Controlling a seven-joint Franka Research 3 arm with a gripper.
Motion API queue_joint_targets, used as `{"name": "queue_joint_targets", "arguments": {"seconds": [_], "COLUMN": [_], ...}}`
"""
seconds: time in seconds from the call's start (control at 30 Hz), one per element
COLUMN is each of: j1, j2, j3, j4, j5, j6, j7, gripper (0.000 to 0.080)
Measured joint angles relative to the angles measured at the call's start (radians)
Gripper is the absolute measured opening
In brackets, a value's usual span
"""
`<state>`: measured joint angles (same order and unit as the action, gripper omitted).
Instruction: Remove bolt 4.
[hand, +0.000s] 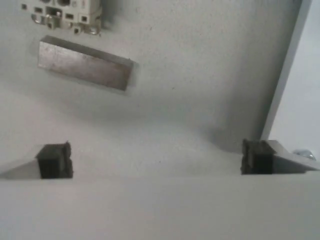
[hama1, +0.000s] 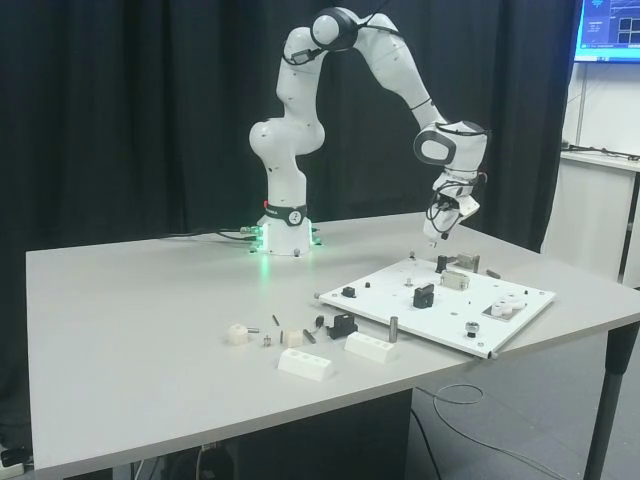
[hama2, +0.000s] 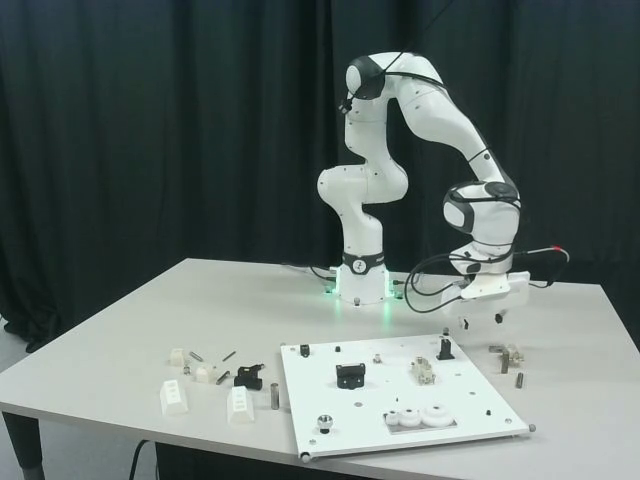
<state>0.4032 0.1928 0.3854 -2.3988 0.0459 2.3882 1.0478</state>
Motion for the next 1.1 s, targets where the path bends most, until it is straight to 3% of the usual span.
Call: {"name": "queue_joint_targets", "arguments": {"seconds": [1.1], "j1": [-0.001], "j2": [-0.005], "j3": [0.007], "j4": [0.022], "j5": [-0.002], "j6": [-0.023], "j7": [0.046], "gripper": [0.08]}}
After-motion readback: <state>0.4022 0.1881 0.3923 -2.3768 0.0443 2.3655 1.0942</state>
